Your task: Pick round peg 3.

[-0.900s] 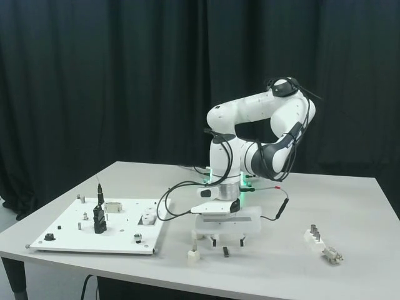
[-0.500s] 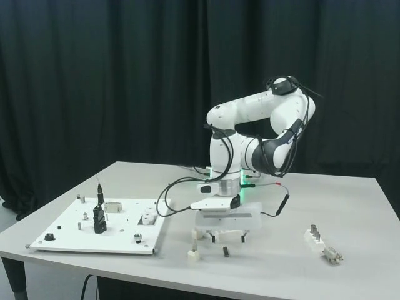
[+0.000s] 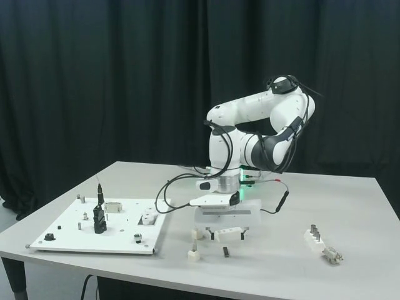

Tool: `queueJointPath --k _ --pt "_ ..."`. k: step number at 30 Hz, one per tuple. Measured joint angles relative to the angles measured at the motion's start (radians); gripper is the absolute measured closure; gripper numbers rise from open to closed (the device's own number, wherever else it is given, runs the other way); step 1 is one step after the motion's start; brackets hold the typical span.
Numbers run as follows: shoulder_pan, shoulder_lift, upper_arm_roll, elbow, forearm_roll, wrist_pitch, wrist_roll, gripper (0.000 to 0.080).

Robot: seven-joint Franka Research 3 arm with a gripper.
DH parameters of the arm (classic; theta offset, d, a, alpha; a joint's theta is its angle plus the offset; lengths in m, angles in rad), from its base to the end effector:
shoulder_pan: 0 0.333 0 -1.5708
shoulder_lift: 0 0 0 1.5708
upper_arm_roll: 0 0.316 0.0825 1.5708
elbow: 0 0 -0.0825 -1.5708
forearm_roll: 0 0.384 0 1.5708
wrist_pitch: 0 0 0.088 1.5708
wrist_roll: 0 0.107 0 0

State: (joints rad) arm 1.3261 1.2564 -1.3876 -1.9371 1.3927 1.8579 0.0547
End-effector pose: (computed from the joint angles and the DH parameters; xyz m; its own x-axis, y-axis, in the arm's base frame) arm 0.5927 0.1068 0.2246 0.8137 -0.5812 0.0075 -0.5799 -0.8126 -0.0579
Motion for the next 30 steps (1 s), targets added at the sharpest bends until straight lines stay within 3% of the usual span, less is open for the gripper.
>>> queueJointPath --k 30 --pt "0.003 -0.010 -0.022 0.032 -0.008 -0.038 0.013 0.0003"
